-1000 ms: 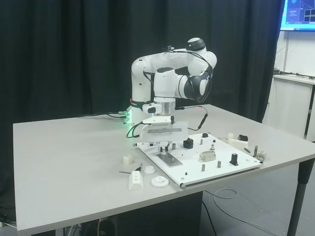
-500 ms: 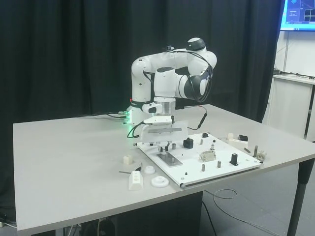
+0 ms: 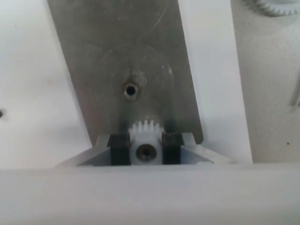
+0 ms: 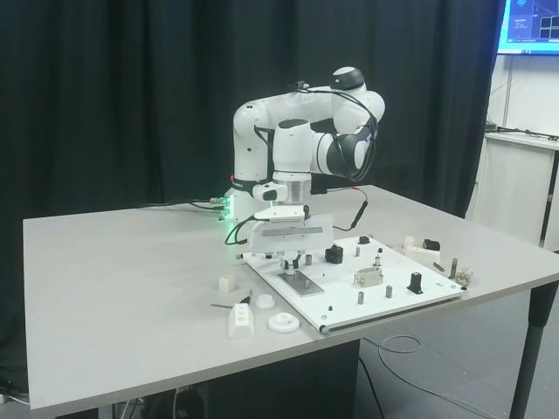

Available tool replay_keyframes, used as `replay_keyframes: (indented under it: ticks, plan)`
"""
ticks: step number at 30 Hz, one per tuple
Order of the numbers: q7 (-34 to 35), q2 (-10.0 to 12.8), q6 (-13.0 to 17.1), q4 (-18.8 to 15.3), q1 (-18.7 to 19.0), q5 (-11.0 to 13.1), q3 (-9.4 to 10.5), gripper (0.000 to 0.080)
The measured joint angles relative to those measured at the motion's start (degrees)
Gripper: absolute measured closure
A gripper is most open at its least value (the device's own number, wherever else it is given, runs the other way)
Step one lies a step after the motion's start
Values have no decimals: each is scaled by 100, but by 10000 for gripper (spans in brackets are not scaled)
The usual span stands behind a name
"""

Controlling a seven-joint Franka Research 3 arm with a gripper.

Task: Remove small gear.

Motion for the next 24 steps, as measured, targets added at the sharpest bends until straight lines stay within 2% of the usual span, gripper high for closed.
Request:
replay_keyframes:
  ticks: [11, 24]
  plan:
    - [389, 0, 0, -5, 2, 15, 2, 666]
    - [427, 0, 12, -11, 11, 24, 3, 666]
